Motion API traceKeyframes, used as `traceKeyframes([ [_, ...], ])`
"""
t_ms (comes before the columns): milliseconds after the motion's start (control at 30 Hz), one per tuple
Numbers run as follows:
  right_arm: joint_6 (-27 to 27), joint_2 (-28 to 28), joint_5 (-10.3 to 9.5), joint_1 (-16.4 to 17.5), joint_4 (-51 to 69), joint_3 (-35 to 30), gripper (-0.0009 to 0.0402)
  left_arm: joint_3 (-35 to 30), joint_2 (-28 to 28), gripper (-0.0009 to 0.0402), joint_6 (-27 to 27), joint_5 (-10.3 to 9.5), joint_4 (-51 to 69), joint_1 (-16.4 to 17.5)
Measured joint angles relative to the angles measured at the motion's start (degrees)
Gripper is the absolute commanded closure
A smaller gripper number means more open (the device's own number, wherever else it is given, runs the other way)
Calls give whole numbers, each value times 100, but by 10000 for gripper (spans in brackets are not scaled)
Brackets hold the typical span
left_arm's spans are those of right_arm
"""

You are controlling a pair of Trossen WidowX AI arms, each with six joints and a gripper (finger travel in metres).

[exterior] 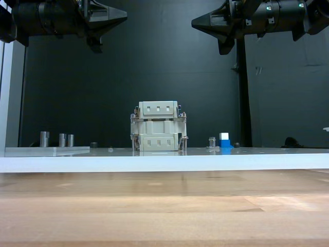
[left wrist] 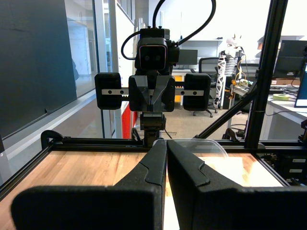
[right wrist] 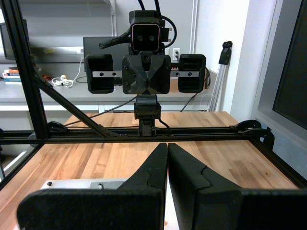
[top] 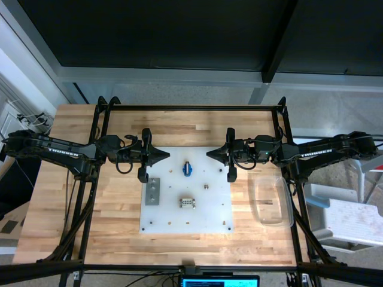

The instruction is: Remove the HAN10-E connector and place it in the container

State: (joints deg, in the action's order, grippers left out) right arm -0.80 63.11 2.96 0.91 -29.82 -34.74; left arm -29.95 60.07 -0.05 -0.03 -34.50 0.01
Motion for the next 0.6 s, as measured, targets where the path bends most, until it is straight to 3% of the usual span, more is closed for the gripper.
traceKeyframes([
  [467, -247, 0, -4, -2, 35, -11, 393, 0, 0, 393, 2, 2, 2, -2],
  [600, -326, 0, -13, 4, 798, -350, 393, 2, 0, 393, 0, 2, 0, -2],
])
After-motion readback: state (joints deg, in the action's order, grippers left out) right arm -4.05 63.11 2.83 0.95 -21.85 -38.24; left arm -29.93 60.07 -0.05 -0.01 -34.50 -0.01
